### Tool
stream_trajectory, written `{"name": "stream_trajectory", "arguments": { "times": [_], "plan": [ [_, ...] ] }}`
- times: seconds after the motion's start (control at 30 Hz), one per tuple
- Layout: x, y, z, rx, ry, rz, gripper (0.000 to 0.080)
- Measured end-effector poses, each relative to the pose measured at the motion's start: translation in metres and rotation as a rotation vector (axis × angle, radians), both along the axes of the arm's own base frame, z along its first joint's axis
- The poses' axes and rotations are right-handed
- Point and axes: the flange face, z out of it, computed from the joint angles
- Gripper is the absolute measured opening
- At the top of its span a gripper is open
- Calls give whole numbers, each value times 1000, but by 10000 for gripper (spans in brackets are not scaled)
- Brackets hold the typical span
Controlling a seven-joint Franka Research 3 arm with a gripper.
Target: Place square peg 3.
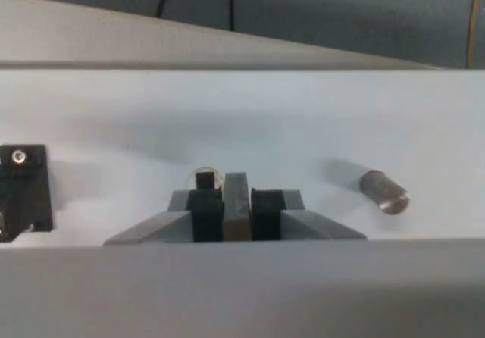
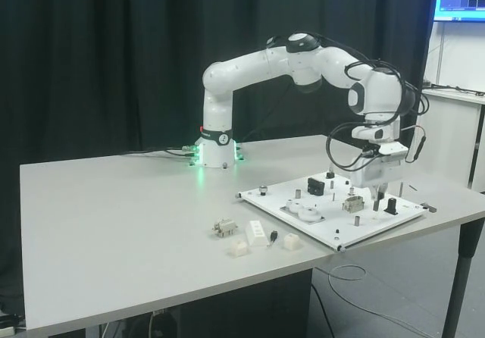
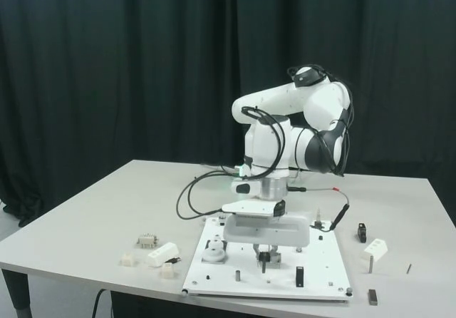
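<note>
In the wrist view, my gripper (image 1: 236, 215) is shut on a grey square peg (image 1: 236, 201), held upright between the black pads (image 1: 203, 213). The peg's lower end hangs just above the white board (image 1: 242, 118). A small square hole (image 1: 204, 179) lies in the board right behind one pad, beside the peg. From the first room view the gripper (image 2: 377, 195) hangs low over the near right part of the board (image 2: 261, 194). The second room view shows the gripper (image 3: 263, 258) pointing straight down over the board's middle (image 3: 199, 275).
A grey round peg (image 1: 384, 192) stands on the board to one side, a black bracket (image 1: 24, 190) to the other. Upright black parts (image 2: 391, 204) and white discs (image 2: 308, 211) stand on the board. White blocks (image 2: 258, 233) and a connector (image 2: 223, 228) lie on the table.
</note>
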Motion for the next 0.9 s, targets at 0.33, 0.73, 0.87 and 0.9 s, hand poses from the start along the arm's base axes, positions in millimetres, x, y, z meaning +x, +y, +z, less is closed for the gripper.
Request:
{"name": "stream_trajectory", "arguments": {
  "times": [0.33, 0.73, 0.87, 0.9],
  "plan": [
    [2, 0, 11, -10, 1, 9, 75],
    [2, -2, 12, -16, 2, 8, 75],
    [2, -4, 11, -16, 3, 9, 75],
    [2, -4, 11, -17, 3, 12, 75]
  ]
}}
